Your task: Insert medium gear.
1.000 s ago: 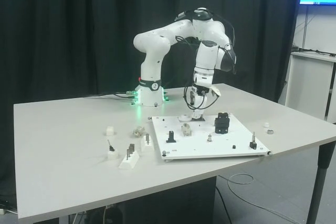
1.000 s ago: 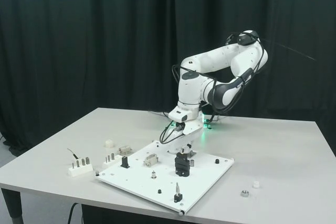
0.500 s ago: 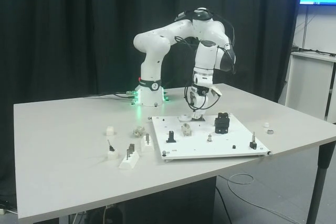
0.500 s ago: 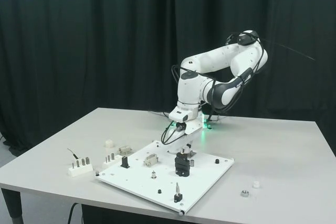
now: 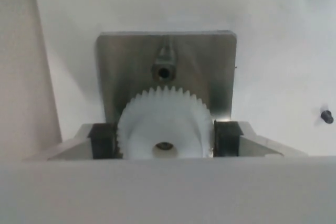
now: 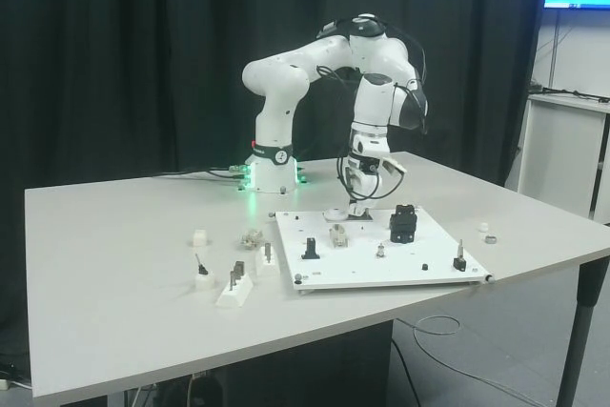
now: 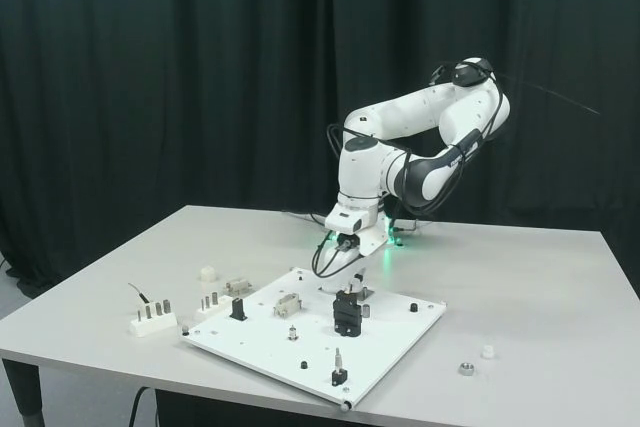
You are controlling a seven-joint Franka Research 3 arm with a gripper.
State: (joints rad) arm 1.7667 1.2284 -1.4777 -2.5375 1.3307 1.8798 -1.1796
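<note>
One medium gear (image 5: 164, 128) clamped between gripper (image 5: 164, 141) pads above the grey plate (image 5: 121, 72); bore off the peg (image 5: 164, 71) risks jamming or tilting.

Room's evenly lit against black curtains; green glow at my base (image 6: 272, 176); my wrist view's soft, glare on white.

The medium gear (image 5: 164, 129) is a white toothed wheel with a small central bore, lying flat with its face toward the wrist camera. Black finger pads (image 5: 101, 140) touch it on opposite sides — it sits squarely between them. Behind it lies a grey metal plate (image 5: 126, 66) with a small peg (image 5: 164, 71) — the gear overlaps the plate's near edge.
</note>
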